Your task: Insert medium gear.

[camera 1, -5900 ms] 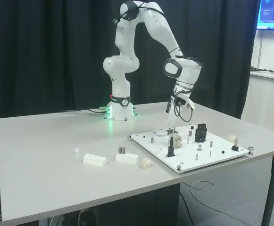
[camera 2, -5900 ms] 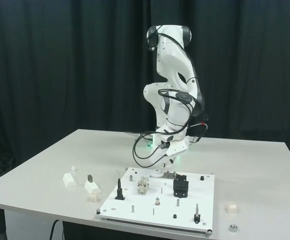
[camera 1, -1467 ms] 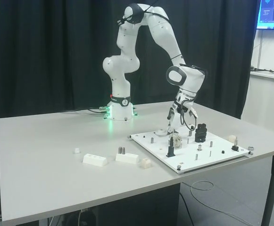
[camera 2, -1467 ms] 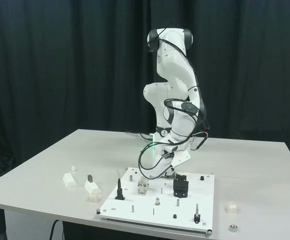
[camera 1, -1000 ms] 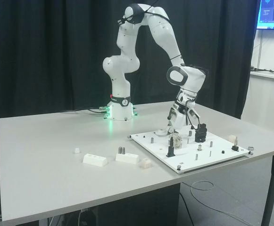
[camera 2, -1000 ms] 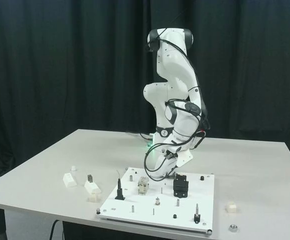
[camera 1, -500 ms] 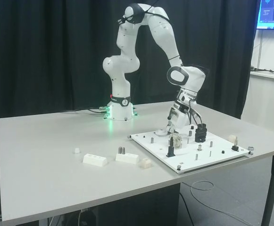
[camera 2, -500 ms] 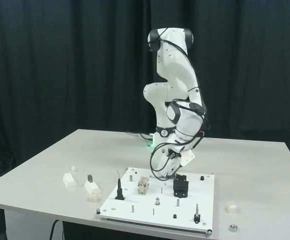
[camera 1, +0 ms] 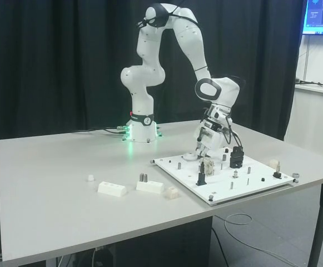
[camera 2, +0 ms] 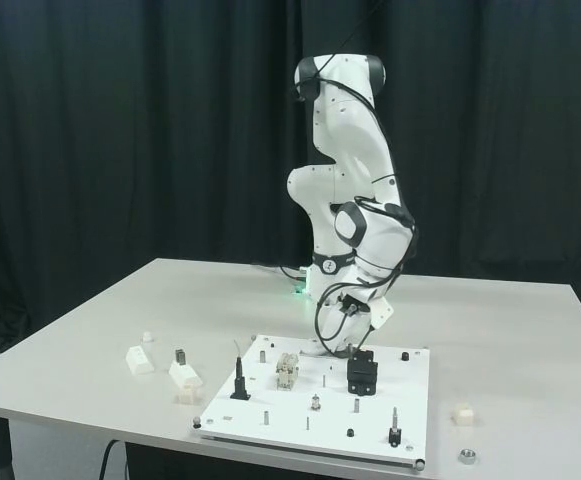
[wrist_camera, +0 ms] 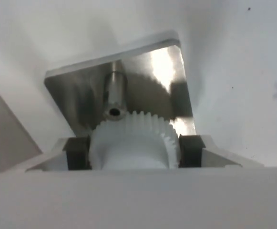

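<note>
Gripper (wrist_camera: 134,157): I see it clamped on the white gear (wrist_camera: 133,140), one pad (wrist_camera: 76,153) each side
Gear: held between the fingertips, just short of the peg (wrist_camera: 114,98); bore not over it
Peg: upright on the grey plate (wrist_camera: 167,71)
Board (camera 1: 228,178): white; carries plate and peg
</note>
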Robot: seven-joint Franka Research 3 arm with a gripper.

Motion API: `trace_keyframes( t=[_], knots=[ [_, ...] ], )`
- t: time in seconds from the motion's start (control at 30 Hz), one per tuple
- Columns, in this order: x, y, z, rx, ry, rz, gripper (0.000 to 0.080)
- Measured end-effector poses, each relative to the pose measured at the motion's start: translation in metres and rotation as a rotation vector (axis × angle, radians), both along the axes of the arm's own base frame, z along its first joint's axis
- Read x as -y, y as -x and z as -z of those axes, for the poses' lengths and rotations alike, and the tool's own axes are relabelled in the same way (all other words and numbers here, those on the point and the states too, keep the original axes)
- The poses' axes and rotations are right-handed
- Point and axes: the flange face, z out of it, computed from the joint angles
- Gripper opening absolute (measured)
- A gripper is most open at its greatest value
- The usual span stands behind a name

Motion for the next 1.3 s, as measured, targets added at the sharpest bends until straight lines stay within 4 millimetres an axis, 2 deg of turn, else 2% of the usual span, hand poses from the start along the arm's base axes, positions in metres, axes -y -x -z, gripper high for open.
trace_keyframes(
  t=[1.07,1.1,1.13,1.17,1.3],
  knots=[
    [-0.005,0.003,-0.001,0.003,0.014,-0.068,0.0397],
    [-0.005,0.003,-0.002,0.005,0.015,-0.067,0.0581],
    [-0.005,0.002,-0.003,0.007,0.018,-0.064,0.0581],
    [-0.006,0.002,-0.005,0.010,0.021,-0.059,0.0738],
    [-0.008,0.000,-0.013,0.039,0.033,-0.015,0.0738]
  ],
)
